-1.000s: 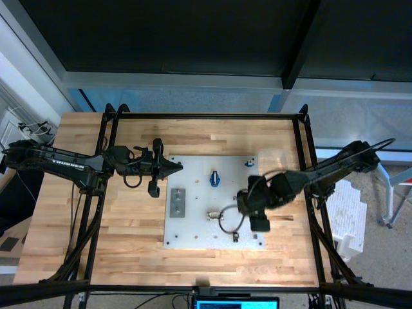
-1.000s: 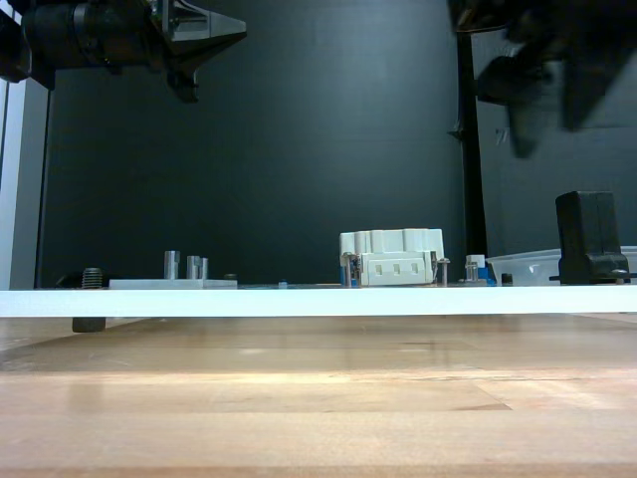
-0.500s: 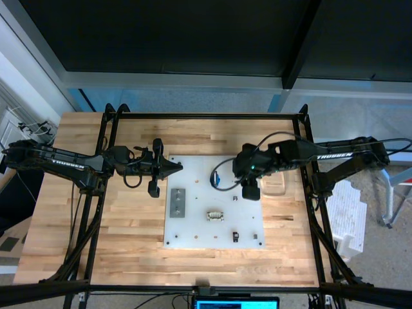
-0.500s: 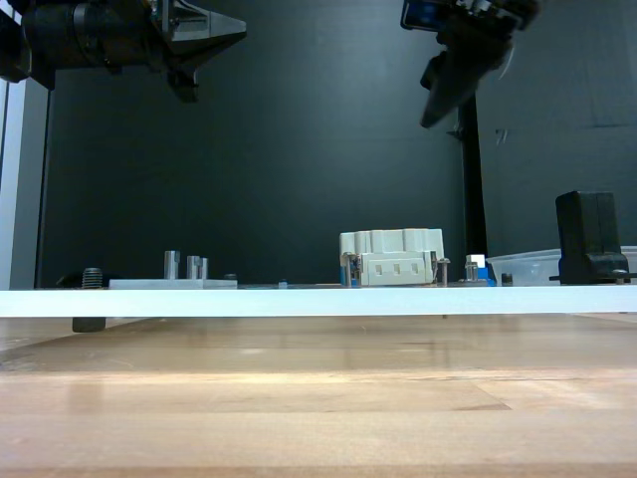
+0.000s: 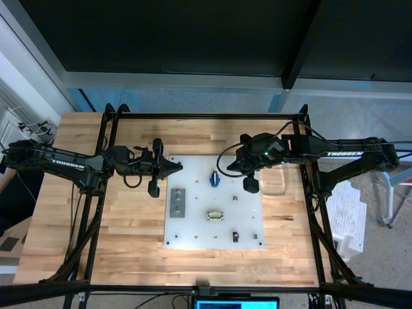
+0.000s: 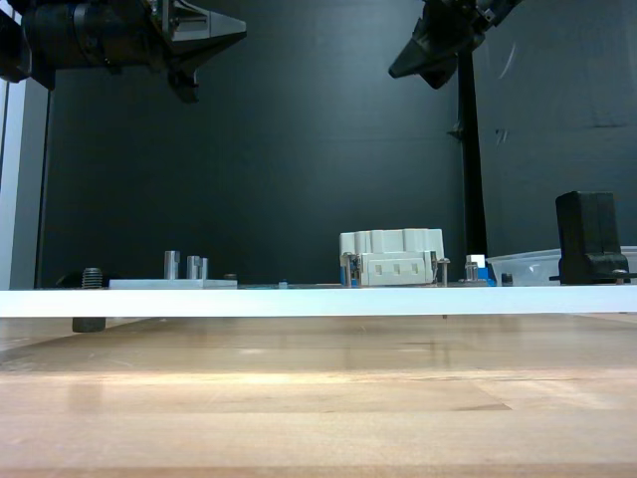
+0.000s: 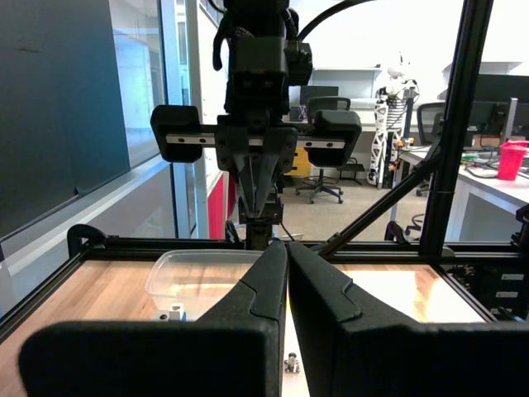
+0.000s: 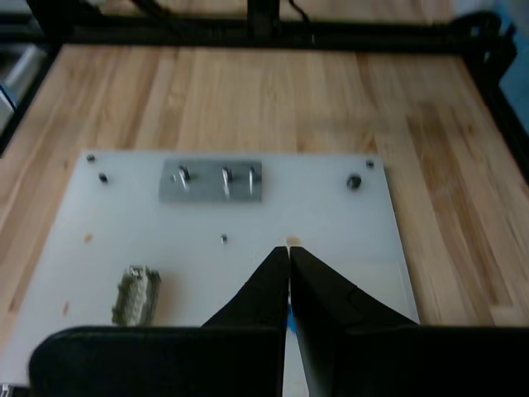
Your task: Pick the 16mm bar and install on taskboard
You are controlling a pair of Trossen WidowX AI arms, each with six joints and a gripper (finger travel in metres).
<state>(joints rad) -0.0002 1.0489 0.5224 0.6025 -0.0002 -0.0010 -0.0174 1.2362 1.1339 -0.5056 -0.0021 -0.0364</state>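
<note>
The left gripper (image 7: pixel 287 245) hangs high over the left edge of the taskboard (image 5: pixel 193 233), pointing inward, its fingers pressed together with nothing between them. The right gripper (image 8: pixel 288 249) is raised well above the far right part of the taskboard, tilted down toward the board; it too is clenched, fingers meeting at the tips, and no part shows in its grasp. A tiny grey stub, apparently the 16mm bar (image 5: pixel 235 197), stands alone on the white plate, on the near side of the right gripper and right of the grey block (image 5: pixel 177 203). That block lies on the left half of the board and carries 3 short upright pegs (image 8: pixel 225 178). A blue piece (image 5: pixel 214 178) sits toward the far middle of the board, a pale connector (image 5: pixel 215 215) lies near the centre, and a small black component (image 5: pixel 235 237) stands close to the near edge. A clear plastic tub (image 5: pixel 275 185) rests on the wooden worktop (image 5: pixel 129 244), just beside the taskboard's right edge.
</note>
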